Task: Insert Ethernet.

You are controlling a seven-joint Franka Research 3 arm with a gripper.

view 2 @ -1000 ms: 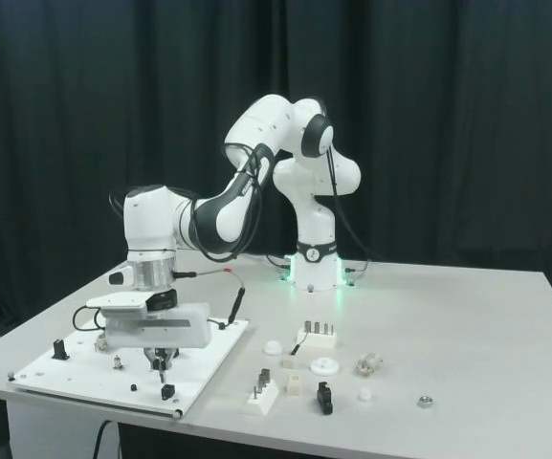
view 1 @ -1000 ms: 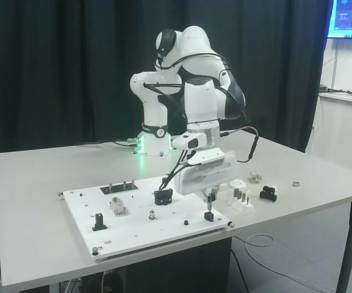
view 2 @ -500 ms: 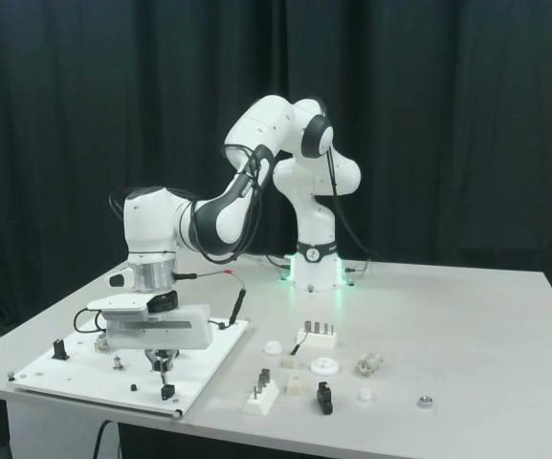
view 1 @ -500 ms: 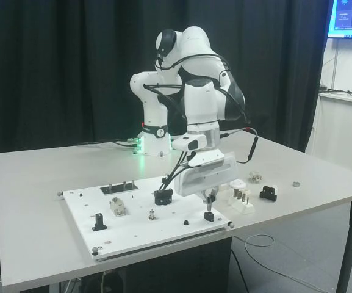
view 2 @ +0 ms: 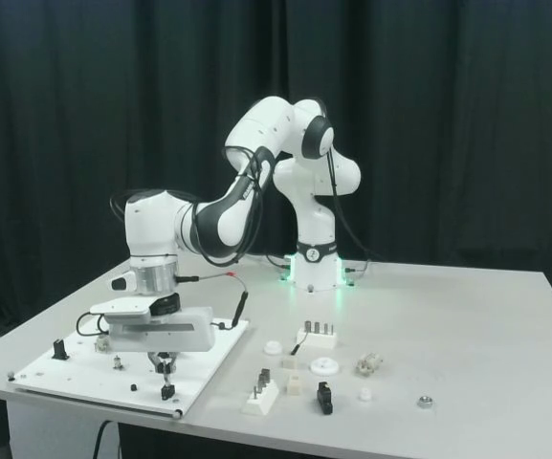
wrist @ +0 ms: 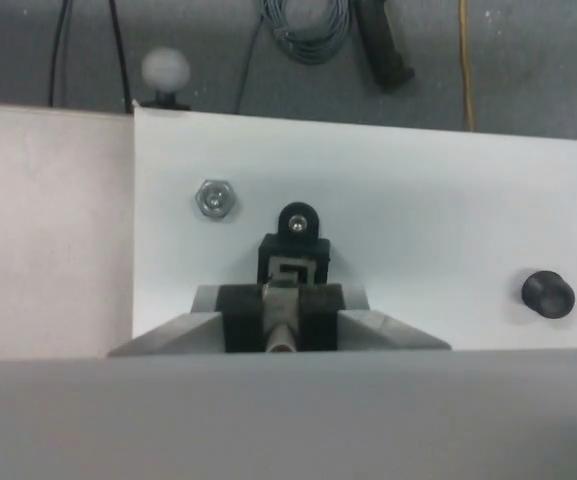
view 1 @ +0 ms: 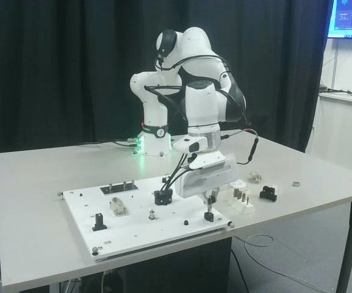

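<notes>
My fingers [wrist: 282, 318] hang low over the near right corner of the flat white assembly board [view 1: 140, 220], which lies on the grey bench [view 1: 35, 183]. In the wrist view the two black pads [wrist: 242, 316] are drawn close together on a small grey plug-like piece [wrist: 281, 322], which I take to be the Ethernet connector; its body runs down between the pads, its long axis roughly upright.

Straight beneath it, and reaching slightly beyond the fingertips, sits the small black socket block [wrist: 293, 255] with a square grey-lined opening facing up and a rounded black tab with a screw on its outer side. From the first room view the same block [view 1: 208, 216] stands on the board directly under my fingers [view 1: 209, 198], with what looks like a small gap between plug tip and socket, though I cannot tell for certain that they are apart.

So the socket lies almost directly under my grip, and the coming move looks to me like a straight descent along the plug's own axis. The opening seems shifted a touch from the plug's centre in the wrist view, so I would judge a small sideways correction is needed first.

A grey hex nut [wrist: 214, 198] and a round black knob [wrist: 547, 293] sit on the board to either side, well apart from the socket.
</notes>
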